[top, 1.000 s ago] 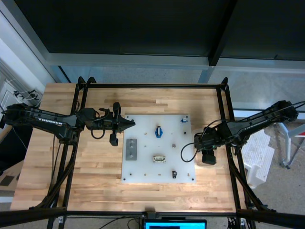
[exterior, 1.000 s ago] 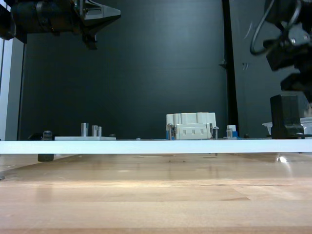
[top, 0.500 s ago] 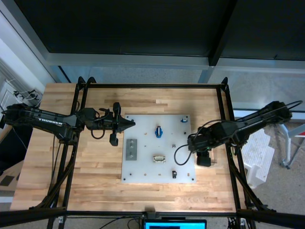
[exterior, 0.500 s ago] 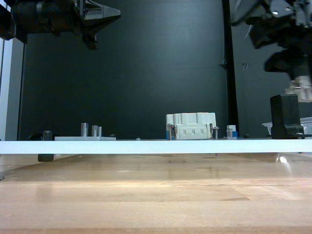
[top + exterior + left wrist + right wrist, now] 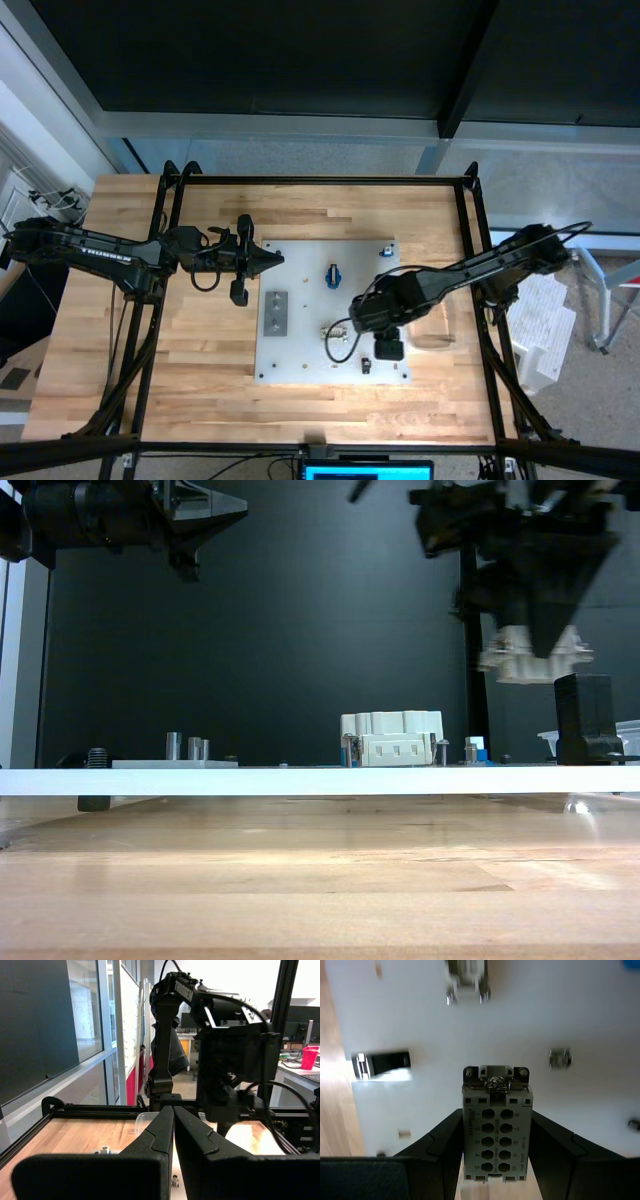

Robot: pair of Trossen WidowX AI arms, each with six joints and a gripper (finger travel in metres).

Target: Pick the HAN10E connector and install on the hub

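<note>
While clamped on the HAN10E connector (image 5: 496,1130), right tool (image 5: 532,645) hangs above the hub (image 5: 392,740), offset rightward.
Left tool (image 5: 272,258) — fingers together — raised at board's (image 5: 300,370) left edge.

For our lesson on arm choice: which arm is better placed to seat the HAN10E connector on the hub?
Right. The right gripper is shut on the HAN10E connector, in the air near the hub. The left gripper, shut and empty, hangs high at the left edge of the board.
</note>
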